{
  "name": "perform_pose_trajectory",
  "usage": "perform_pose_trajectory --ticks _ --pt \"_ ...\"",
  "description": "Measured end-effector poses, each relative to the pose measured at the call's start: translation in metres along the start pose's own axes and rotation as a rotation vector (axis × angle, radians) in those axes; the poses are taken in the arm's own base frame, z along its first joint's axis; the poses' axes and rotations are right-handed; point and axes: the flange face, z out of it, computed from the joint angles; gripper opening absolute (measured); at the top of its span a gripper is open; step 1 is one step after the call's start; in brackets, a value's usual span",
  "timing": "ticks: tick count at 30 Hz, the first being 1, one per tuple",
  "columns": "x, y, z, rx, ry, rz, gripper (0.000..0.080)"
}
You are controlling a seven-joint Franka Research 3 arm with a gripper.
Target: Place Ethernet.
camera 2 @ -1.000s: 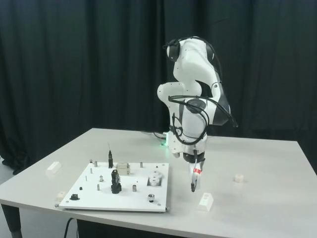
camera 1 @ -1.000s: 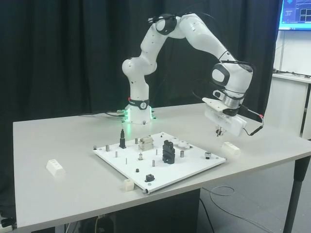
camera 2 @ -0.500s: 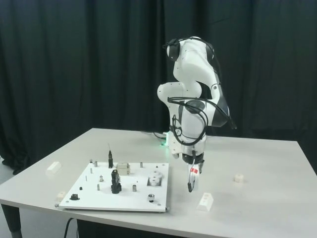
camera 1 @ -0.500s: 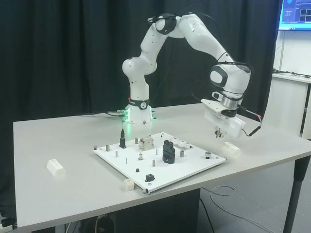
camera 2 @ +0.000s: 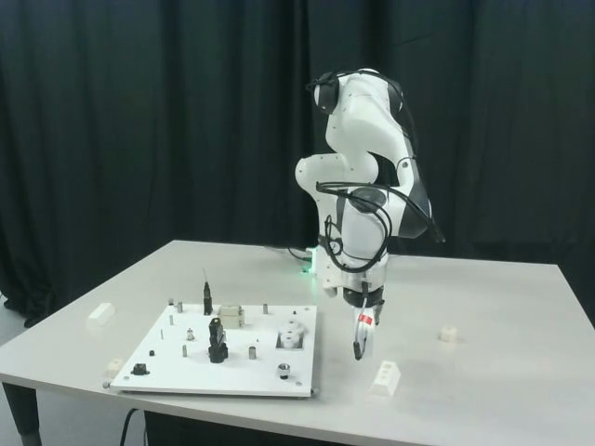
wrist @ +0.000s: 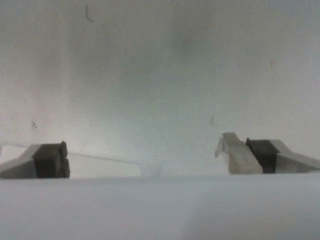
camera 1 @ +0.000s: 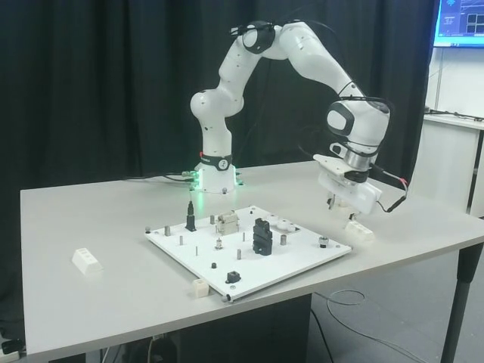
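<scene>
Ethernet block (camera 1: pixel 360 231) (camera 2: pixel 386 378): small white piece, boxy with a stepped top, matt, plastic-looking. It lies on the grey tabletop (camera 1: pixel 98 219) (camera 2: pixel 502 390) (wrist: pixel 160 75), just beside the white board's (camera 1: pixel 302 265) (camera 2: pixel 251 373) corner and off it.

Gripper (camera 1: pixel 340 208) (camera 2: pixel 358 351) (wrist: pixel 150 160): hangs just above the tabletop, between board edge and block, near the block but apart from it. Fingers spread wide in the wrist view, with only bare tabletop between them. Finger pads (wrist: pixel 50 160) black and blocky on pale tapered holders.

Tabletop: smooth, matt grey, a few faint scuffs seen close up.

Board: flat square white plate, lying at an angle to the tabletop edge. It carries short metal pegs, a black upright connector (camera 1: pixel 190 219), a black clamp-like fixture (camera 1: pixel 262 237) (camera 2: pixel 218 341), a pale boxy socket (camera 1: pixel 227 224) and round white discs (camera 2: pixel 293 333).

Other white blocks: one far out on the tabletop (camera 1: pixel 87 261) (camera 2: pixel 99 315), one at the board's near corner (camera 1: pixel 199 287) (camera 2: pixel 114 367), and one small piece well apart (camera 2: pixel 449 334).
</scene>
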Motion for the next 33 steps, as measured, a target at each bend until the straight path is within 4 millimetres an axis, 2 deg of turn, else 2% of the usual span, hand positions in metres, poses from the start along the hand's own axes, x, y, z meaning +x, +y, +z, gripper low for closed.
perform_pose_trajectory --ticks 1,33 --pt "-0.0003 0.0002 -0.0002 0.0 -0.001 0.0 0.0781" --pt "-0.0036 0.0026 -0.0016 0.011 -0.01 -0.002 0.08"
